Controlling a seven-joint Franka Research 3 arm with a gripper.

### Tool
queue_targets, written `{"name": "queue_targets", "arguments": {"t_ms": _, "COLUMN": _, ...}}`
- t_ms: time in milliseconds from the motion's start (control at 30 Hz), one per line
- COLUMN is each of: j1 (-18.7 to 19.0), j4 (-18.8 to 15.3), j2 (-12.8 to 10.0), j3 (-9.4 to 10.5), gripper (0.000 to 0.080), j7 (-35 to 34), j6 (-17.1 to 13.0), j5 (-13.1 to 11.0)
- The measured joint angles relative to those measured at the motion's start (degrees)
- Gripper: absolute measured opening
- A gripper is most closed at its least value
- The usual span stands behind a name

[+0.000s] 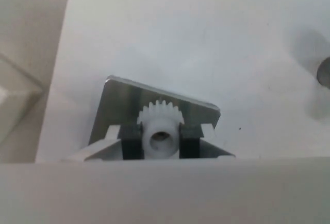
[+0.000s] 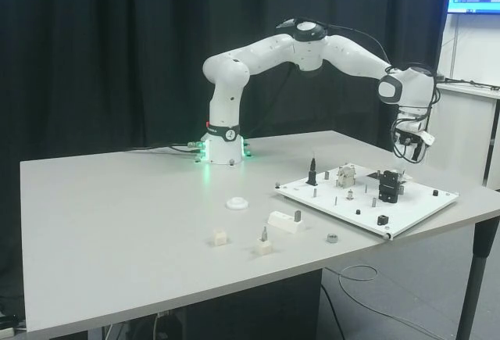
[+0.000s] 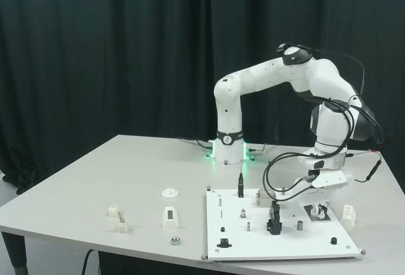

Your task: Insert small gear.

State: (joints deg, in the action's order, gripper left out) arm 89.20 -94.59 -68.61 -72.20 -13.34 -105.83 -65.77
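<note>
The small white gear (image 1: pixel 161 123) sits between my gripper's (image 1: pixel 161 140) black finger pads (image 1: pixel 132 141), its teeth and centre hole showing. The gripper is shut on it. Directly under the gear lies a grey metal plate (image 1: pixel 116 113) on the white assembly board (image 1: pixel 206 38). In the first room view the gripper (image 2: pixel 408 152) hangs just above the far right part of the board (image 2: pixel 422 209). The second room view shows the gripper (image 3: pixel 321 207) low over the board (image 3: pixel 285 251), near its right edge.
Black fixtures (image 3: pixel 274 218) and small pegs (image 3: pixel 242 212) stand on the board left of the gripper. A grey peg (image 1: pixel 325 72) shows at the wrist view's edge. A larger white gear (image 2: pixel 237 203), white blocks (image 2: pixel 285 223) and a nut (image 2: pixel 332 238) lie on the grey table.
</note>
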Motion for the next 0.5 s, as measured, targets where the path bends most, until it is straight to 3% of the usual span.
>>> {"name": "queue_targets", "arguments": {"t_ms": 500, "j1": 0.00, "j4": -0.44, "j2": 0.08, "j3": 0.00, "gripper": 0.0141, "j7": -13.01, "j6": 0.03, "j5": -0.96}}
